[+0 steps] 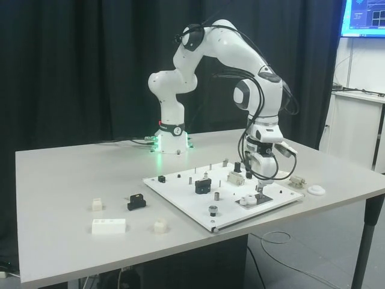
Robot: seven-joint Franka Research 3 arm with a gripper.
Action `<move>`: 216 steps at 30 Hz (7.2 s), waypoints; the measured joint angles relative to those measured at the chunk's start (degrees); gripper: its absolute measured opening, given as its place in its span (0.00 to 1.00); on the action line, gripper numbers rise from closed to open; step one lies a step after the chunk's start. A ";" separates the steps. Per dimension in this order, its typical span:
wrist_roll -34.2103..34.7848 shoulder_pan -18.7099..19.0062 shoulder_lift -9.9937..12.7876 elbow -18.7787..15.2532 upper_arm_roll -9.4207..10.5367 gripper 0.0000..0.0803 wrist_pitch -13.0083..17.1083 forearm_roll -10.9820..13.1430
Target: Remove medium gear.
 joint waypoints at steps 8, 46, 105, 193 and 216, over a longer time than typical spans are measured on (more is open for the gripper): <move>0.00 0.00 0.00 -1.27 -0.20 1.00 3.94 -0.07; -2.52 0.05 0.03 -6.92 0.55 1.00 11.14 -0.66; -2.47 -0.02 0.99 -9.58 1.71 0.50 17.09 -0.75; 1.02 -0.59 2.45 -5.47 1.90 0.49 11.23 -1.97; -0.37 -0.63 2.28 -5.49 1.92 0.49 11.15 -1.96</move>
